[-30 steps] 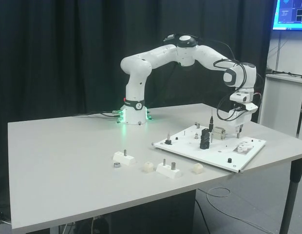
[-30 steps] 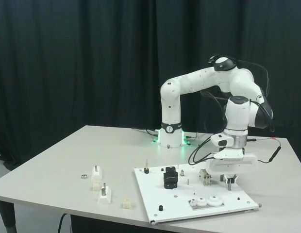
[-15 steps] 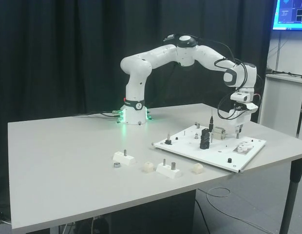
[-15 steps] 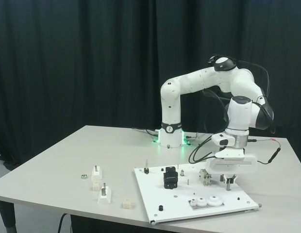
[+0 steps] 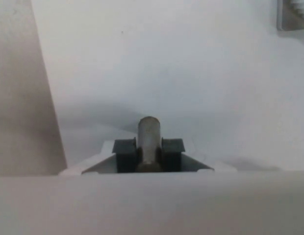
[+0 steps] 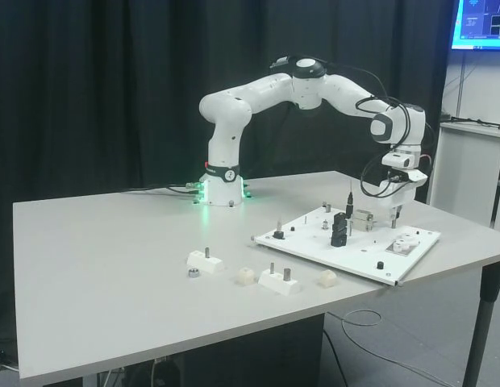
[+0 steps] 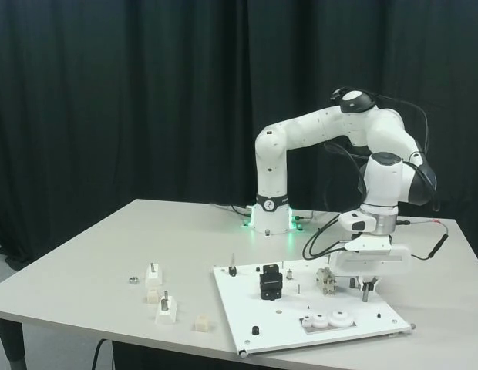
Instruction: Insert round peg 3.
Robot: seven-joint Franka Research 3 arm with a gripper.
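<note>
My gripper [image 5: 148, 155] is shut on a grey round peg [image 5: 148, 137], which stands upright between the two black fingertips [image 5: 123, 152]. In the wrist view the peg's end hangs over bare white board [image 5: 191, 63], close to the board's edge. In the first room view the gripper [image 6: 394, 213] hovers just above the far right part of the white board [image 6: 310, 244]. In the second room view the gripper [image 7: 366, 287] is low over the board [image 7: 243, 312], with the peg [image 7: 366, 293] pointing down, beside a grey metal block [image 7: 325, 281].
The board carries a black part [image 6: 339, 231], white gears [image 6: 407, 241], thin upright pins and small black knobs. White holders with pegs [image 6: 205, 259] and a nut [image 6: 193, 272] lie on the grey table [image 6: 97, 242]. The arm's base [image 6: 220, 189] glows green.
The wrist and gripper have shifted slightly toward the board's far right side, still holding the peg low over the board. Nothing else has moved.
</note>
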